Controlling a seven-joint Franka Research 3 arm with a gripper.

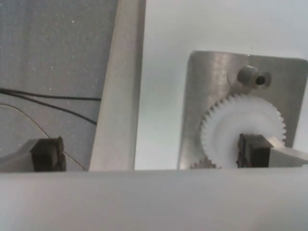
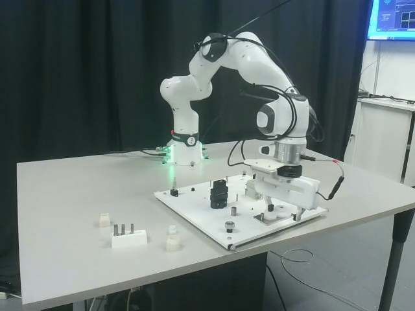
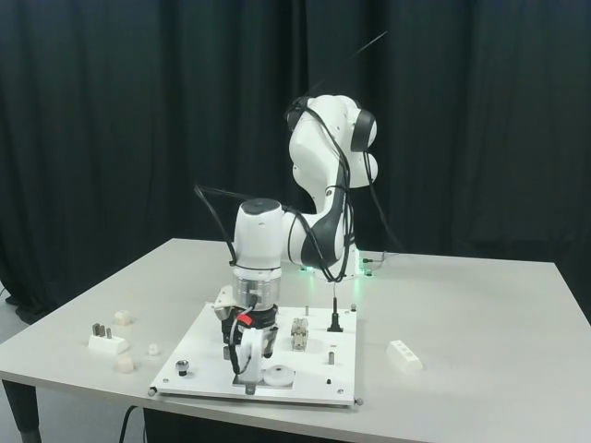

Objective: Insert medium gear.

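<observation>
Medium gear [image 1: 243, 127], white and toothed, lies flat on the grey metal plate [image 1: 211, 77], and this plate is set in the white board [image 2: 194, 204] on the grey table [image 2: 65, 188]. In the second room view the gear [image 3: 277, 375] sits near the front edge of the board, just beside the lowered gripper [image 3: 247, 355]. On the metal plate, next to the gear's rim, a short grey peg [image 1: 250, 76] stands free, with nothing on it. At the other side of the gear, the teeth of a smaller gear [image 1: 204, 164] are partly visible, very close to the medium gear's teeth; I cannot tell if they mesh.

The gripper [image 1: 149, 151] is wide open. One black fingertip [image 1: 252, 150] is over the gear's middle part, the other fingertip [image 1: 48, 154] is far away from it, beyond the edge of the board and above the table, where thin black cables [image 1: 48, 103] lie. The fingers do not clamp the gear. If the near fingertip touches the gear's surface, I cannot tell.

Away from the board, in the first room view, a small white block with pegs [image 2: 128, 238] and two small white parts [image 2: 171, 240] stand on the table.
</observation>
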